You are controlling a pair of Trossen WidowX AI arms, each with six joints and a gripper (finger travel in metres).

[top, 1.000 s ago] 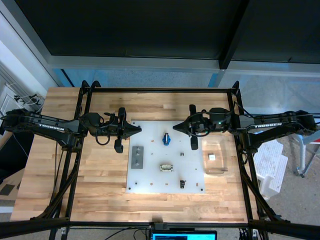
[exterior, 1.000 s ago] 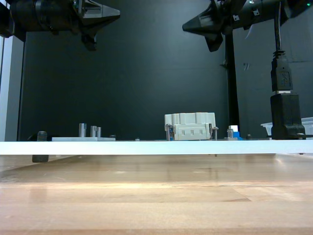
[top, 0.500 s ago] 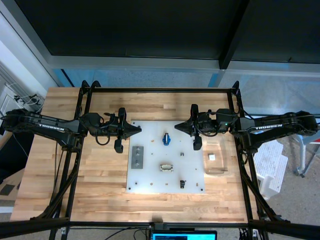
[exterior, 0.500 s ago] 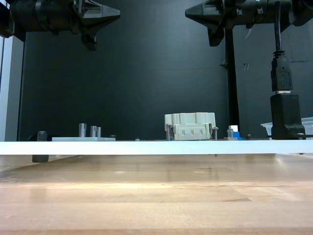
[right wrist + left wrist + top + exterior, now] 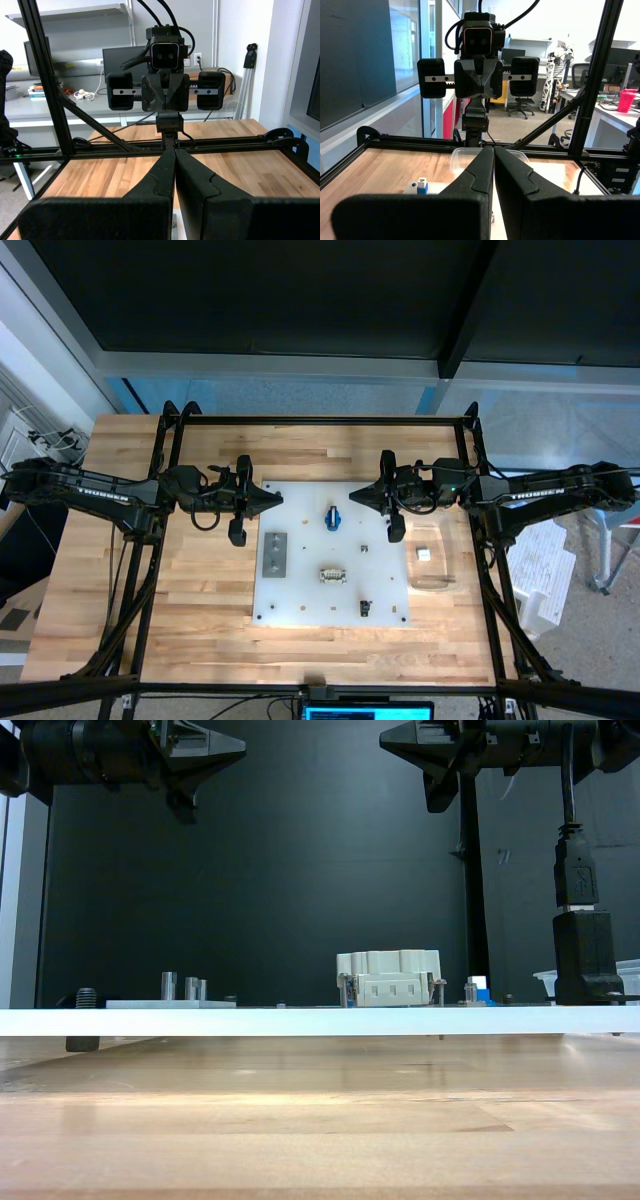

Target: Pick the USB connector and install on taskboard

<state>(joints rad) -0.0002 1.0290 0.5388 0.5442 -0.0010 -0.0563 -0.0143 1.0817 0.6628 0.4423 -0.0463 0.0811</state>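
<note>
**A:** Item one, count and place?
**B:** One USB connector (image 5: 366,607), dark. The low view shows it upright, seated in the one black socket (image 5: 585,965) at the near right of the one taskboard (image 5: 295,590).

**A:** End effectors?
**B:** Two. The left gripper (image 5: 279,497) has its fingers pressed together with nothing held, raised high over the plate's far left corner. The right gripper (image 5: 350,497) is likewise closed and empty, raised high over the plate's far half. The plug sits toward the near edge, well apart from both and closer to the right one.

**A:** Other fittings on the plate?
**B:** One blue part (image 5: 333,518), one grey block (image 5: 275,554), one beige connector (image 5: 333,575).

**A:** Off the plate?
**B:** One clear tray (image 5: 437,585) just beside its right edge on the wooden table (image 5: 200,590), holding one white cube (image 5: 425,553).
</note>
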